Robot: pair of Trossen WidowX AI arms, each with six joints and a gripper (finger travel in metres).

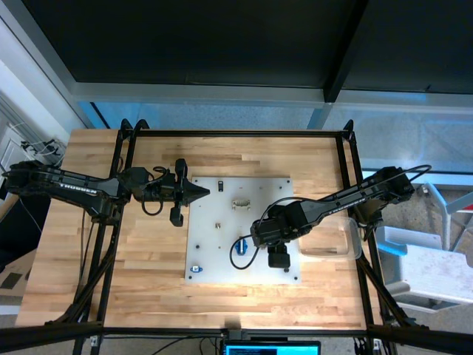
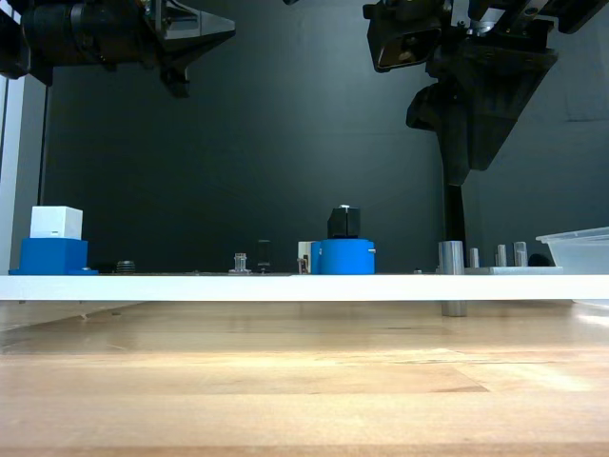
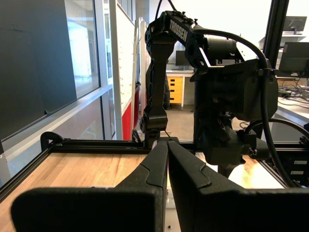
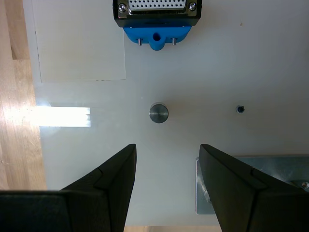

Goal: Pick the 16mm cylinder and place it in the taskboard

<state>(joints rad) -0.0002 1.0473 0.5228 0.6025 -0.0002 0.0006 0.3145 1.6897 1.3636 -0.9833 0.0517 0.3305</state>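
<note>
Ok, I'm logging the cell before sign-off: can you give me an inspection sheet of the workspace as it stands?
Surface: wooden table, white board lying at its middle.
Job's things: metal cylinder standing upright in the board, no gripper touching it.
Clutter: clear bin beside the board's right edge.
Grippers: left gripper shut, high over the board's left edge; right gripper open, above the cylinder.
Cables: black cable looping beside the right gripper.
Surroundings: black frame round the table; screen at the near edge.
</note>
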